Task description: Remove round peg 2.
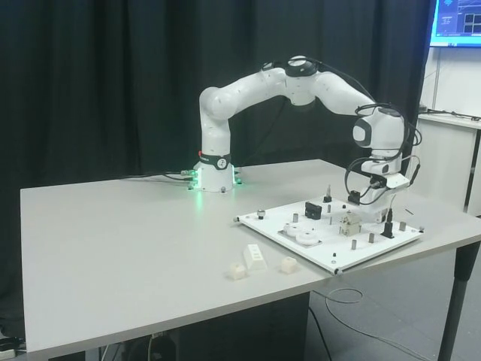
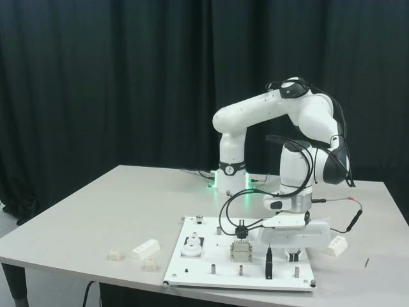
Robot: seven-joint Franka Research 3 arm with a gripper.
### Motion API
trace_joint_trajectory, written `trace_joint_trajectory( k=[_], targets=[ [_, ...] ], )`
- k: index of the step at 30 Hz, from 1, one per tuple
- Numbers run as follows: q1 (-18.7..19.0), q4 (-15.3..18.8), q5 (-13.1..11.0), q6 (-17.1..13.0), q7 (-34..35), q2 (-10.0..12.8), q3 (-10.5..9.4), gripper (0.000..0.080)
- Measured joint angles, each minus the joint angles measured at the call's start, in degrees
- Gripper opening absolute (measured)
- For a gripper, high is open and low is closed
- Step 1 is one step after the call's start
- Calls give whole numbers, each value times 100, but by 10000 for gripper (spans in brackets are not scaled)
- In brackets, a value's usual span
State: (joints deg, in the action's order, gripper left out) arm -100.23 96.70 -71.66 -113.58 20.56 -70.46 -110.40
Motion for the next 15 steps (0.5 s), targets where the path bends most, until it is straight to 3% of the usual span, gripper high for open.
trace_joint_trajectory(
  k=[7, 15],
  targets=[
    [34, -4, 40, 206, 0, 48, 155, 74],
    [124, -11, 185, 691, 0, 125, 518, 73]
  ],
)
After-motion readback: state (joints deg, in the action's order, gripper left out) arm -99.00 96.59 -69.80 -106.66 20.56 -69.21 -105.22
